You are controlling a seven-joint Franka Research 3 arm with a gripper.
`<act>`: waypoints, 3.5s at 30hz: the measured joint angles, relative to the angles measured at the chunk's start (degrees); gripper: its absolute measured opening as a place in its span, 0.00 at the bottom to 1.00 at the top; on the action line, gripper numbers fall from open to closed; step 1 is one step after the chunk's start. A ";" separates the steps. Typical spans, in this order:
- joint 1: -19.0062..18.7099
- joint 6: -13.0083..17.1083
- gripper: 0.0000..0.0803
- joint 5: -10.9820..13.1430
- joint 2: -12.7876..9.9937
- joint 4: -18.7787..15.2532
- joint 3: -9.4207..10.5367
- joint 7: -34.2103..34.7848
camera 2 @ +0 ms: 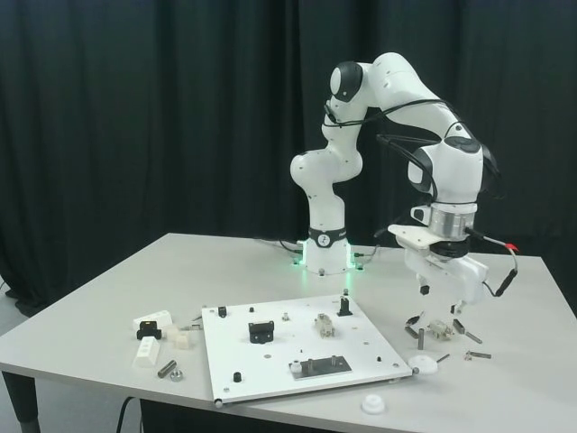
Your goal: Remove small gear.
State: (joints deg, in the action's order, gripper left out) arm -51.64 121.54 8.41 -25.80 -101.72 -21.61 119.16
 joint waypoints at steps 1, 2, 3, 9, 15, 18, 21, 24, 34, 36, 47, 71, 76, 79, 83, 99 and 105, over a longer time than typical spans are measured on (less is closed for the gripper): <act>0.00 -0.02 1.00 0.00 0.00 0.01 -0.02 -0.03; 0.00 -0.04 1.00 -0.01 0.01 0.02 -0.04 -0.03; 0.00 -0.05 1.00 -0.01 0.01 0.03 -0.05 -0.03; 0.00 -0.07 1.00 -0.01 0.01 0.04 -0.10 -0.03; 0.00 -0.08 1.00 -0.11 0.01 0.06 -0.15 -0.29; 0.00 -0.08 1.00 -0.20 0.01 0.07 -0.18 -0.64; 0.00 -0.08 1.00 -0.24 0.01 0.08 -0.24 -1.21; 0.00 -0.08 1.00 -0.25 0.01 0.09 -0.33 -1.58; 0.00 -0.08 1.00 -0.25 0.01 0.09 -0.53 -1.60; 0.00 -0.08 1.00 -0.25 0.01 0.09 -0.54 -1.60; 0.00 -0.18 1.00 -0.25 0.00 0.09 -0.54 -1.65; 0.00 1.12 1.00 -1.79 -0.37 0.18 -1.99 -1.65; 0.02 1.86 1.00 -2.87 -1.02 0.88 -3.98 -1.62; 0.08 1.87 1.00 -3.01 -1.62 1.73 -5.71 -1.61; 0.35 1.86 1.00 -3.00 -2.54 3.04 -8.31 -1.43; 9.92 1.50 1.00 -0.34 -3.81 6.91 -11.69 -5.23; 15.21 1.83 1.00 2.16 -4.48 8.51 -10.93 -10.35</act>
State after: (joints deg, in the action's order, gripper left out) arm -36.43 123.37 10.57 -30.28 -93.21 -32.55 108.81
